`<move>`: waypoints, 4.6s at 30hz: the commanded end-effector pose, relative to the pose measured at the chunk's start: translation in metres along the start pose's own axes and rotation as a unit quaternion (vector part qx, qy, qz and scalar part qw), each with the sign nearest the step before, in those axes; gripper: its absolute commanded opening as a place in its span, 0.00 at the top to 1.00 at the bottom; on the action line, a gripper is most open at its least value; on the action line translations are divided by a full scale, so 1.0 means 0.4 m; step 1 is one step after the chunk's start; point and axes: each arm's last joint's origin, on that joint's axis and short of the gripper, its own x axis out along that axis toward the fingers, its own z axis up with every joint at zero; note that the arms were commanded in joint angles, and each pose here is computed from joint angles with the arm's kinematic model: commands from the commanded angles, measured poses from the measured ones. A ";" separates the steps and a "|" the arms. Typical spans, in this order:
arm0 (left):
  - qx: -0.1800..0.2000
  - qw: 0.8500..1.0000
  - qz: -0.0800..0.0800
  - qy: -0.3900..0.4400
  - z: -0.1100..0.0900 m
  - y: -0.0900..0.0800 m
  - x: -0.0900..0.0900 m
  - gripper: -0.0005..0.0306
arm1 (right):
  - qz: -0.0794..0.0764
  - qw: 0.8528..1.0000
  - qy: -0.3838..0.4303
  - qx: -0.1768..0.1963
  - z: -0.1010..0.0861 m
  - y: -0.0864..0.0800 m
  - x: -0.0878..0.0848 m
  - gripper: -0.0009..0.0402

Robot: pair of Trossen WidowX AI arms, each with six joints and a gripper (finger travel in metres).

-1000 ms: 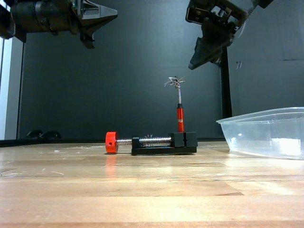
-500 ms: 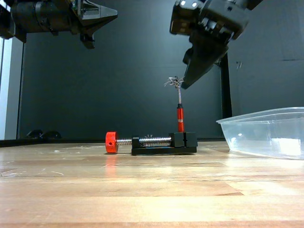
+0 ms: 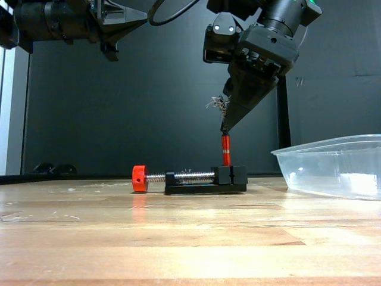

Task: Remove the RCA connector from the receptacle and place in the container

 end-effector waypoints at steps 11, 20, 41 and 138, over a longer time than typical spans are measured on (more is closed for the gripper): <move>0.000 1.000 0.000 0.000 0.000 0.000 0.000 0.98 | -0.003 1.000 0.016 -0.004 -0.009 0.010 0.051 0.60; 0.000 1.000 0.000 0.000 0.000 0.000 0.000 0.98 | -0.003 1.000 0.014 -0.005 -0.008 0.010 0.051 0.67; 0.000 1.000 0.000 0.000 0.000 0.000 0.000 0.98 | -0.003 1.000 0.015 -0.005 -0.008 0.010 0.052 0.97; 0.000 1.000 0.000 0.000 0.000 0.000 0.000 0.98 | 0.011 0.984 0.060 0.170 -0.338 -0.076 -0.210 0.97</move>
